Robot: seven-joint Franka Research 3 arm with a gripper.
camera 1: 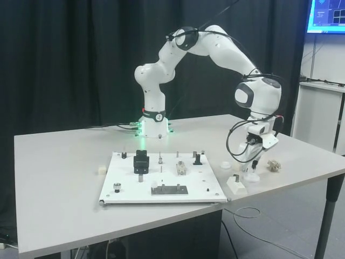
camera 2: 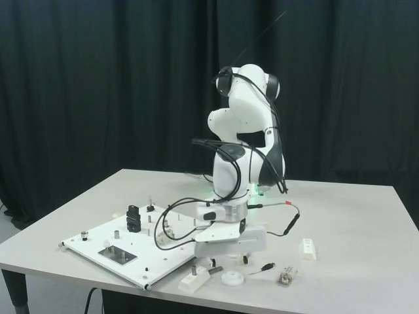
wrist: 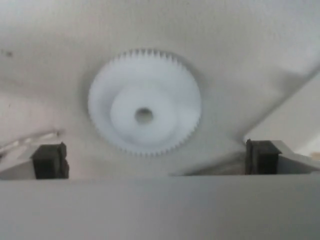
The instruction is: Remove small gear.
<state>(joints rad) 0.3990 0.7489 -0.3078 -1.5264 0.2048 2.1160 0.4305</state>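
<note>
A white toothed gear with a raised hub and a centre hole lies flat on the grey table, off the board. It shows in the first room view as the gear to the right of the white board, and in the second room view as the gear near the table's front edge. My gripper hangs just above it, open, with one black fingertip on each side and nothing held. The room views show the gripper and gripper pointing straight down.
The white assembly board carries black fixtures and several pegs. Beside the gear lie a white block, a small white round part and a metal connector. Another white block lies further back. The table's front edge is close.
</note>
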